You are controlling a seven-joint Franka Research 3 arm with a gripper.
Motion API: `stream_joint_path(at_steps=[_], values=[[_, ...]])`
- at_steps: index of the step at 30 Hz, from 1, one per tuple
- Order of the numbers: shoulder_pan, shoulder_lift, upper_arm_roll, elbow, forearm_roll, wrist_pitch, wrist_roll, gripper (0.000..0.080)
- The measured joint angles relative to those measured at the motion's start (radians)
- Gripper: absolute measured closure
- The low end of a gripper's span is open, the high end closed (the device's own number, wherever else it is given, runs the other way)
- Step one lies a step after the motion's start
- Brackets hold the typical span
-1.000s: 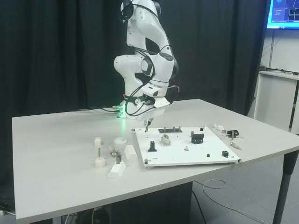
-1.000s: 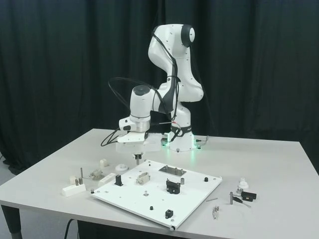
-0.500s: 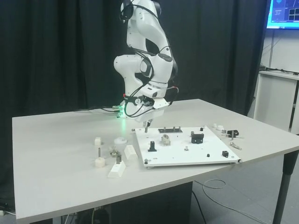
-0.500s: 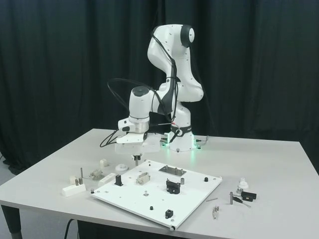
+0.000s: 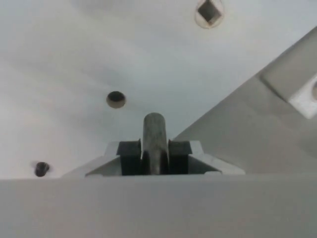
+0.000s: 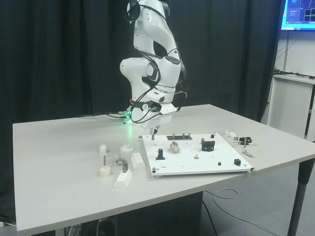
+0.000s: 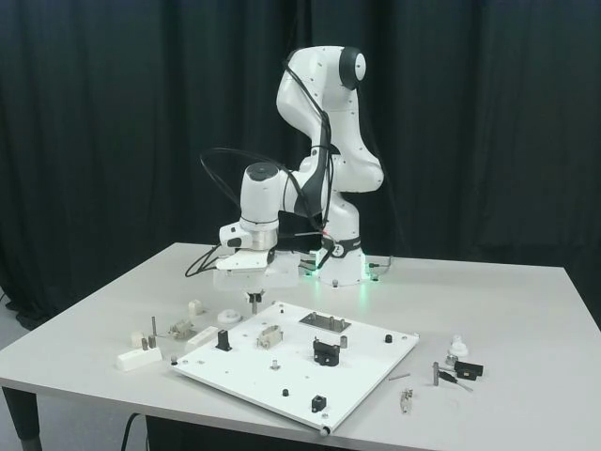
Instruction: Place round peg 3.
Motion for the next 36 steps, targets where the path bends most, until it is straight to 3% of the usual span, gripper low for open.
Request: stream_joint_path(at_steps=[10,21,28,36], values=[[-0.003,0.0,-0.058,0.017,-0.041,0.013,-0.036,0.069],[-0.004,0.011,-0.145,0.022,-0.042,0.04,-0.125,0.069],[-0.004,0.037,-0.185,0.022,-0.026,0.083,-0.16,0.069],[-0.004,0.088,-0.205,0.027,0.029,0.147,-0.214,0.069]])
